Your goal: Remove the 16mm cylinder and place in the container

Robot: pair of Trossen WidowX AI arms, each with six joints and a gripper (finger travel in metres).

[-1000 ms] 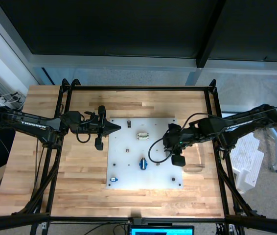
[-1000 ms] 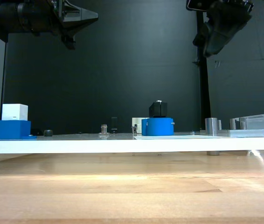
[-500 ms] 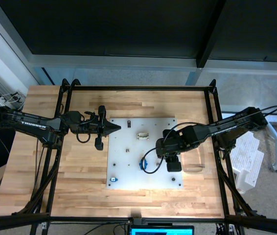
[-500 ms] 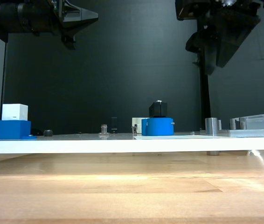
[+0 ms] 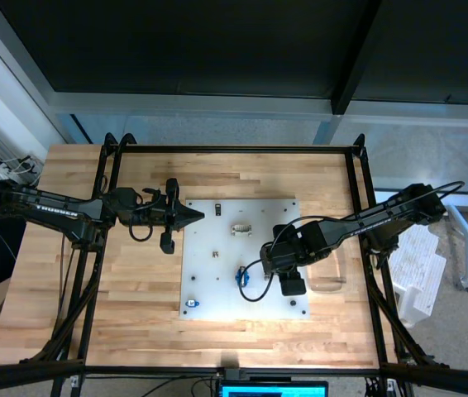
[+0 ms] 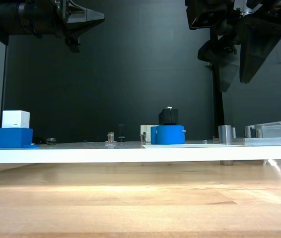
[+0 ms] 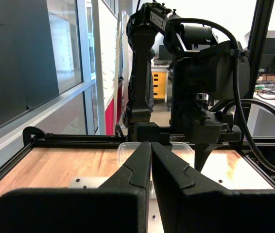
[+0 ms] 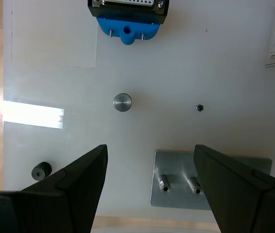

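Observation:
The 16mm cylinder (image 8: 122, 102), a small dull grey round peg, stands on the white board (image 8: 176, 63) between the blue connector and a grey metal block. In the low view the cylinder (image 6: 225, 135) rises near the board's right end. My right gripper (image 8: 149, 194) hangs open well above it, fingers pointing down with nothing between them, and the right gripper (image 6: 236, 74) also shows high up in the low view. The clear container (image 5: 334, 266) lies just off the board's right edge. My left gripper (image 7: 150, 162) is shut and empty, held high over the board's left edge (image 5: 191, 216).
On the white board (image 5: 217, 281) stand a blue upright connector (image 8: 128, 22), a grey metal block (image 8: 225, 167) with two pins, a small black knob (image 8: 41, 171) and a blue base with a white cube (image 6: 15, 130). A black frame (image 5: 234, 150) rings the table.
My right arm has swung in from the right and toward the near side, and come lower, so it now hangs over the board's middle right. The left arm has not moved.

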